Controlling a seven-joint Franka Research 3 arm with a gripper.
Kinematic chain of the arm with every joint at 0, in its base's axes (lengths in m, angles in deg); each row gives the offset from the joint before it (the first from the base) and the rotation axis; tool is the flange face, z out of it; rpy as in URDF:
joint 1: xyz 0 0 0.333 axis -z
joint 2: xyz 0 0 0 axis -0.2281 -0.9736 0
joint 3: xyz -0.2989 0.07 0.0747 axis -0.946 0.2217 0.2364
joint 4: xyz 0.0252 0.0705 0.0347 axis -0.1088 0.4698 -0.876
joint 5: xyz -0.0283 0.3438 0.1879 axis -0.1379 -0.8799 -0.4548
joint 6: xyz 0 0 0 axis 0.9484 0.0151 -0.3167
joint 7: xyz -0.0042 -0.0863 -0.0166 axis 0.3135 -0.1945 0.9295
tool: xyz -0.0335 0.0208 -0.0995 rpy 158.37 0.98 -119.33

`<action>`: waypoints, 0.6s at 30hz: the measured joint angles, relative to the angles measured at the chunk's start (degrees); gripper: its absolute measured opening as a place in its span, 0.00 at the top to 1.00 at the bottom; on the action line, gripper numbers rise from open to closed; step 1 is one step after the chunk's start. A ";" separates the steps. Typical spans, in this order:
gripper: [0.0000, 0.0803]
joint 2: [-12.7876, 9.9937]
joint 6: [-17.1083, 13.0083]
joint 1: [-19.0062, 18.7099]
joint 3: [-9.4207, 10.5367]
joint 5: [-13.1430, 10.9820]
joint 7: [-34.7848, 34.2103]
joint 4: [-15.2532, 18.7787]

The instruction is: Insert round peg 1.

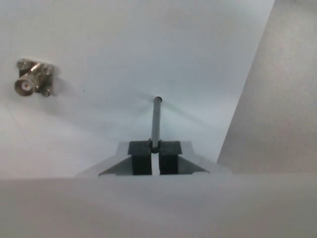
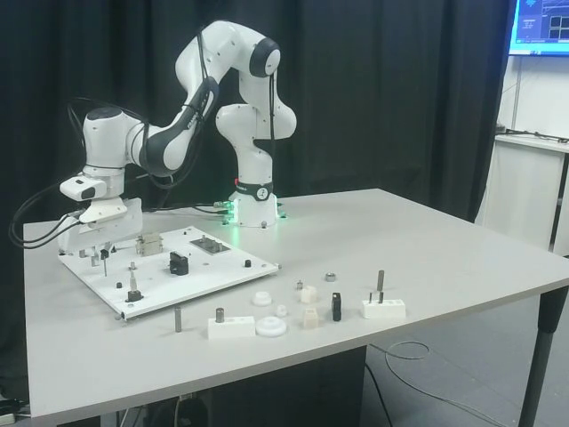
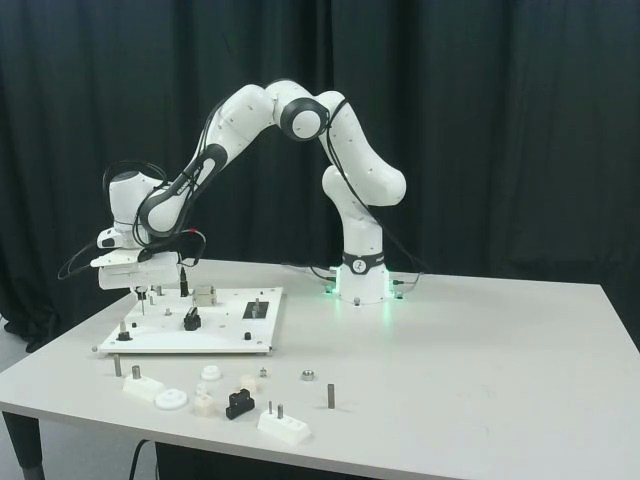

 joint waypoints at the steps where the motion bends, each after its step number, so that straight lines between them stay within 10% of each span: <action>1: 0.96 0.00 0.00 0.00 0.00 0.00 0.00 0.00; 18: 0.96 -0.13 -0.66 0.00 0.04 0.00 0.00 0.01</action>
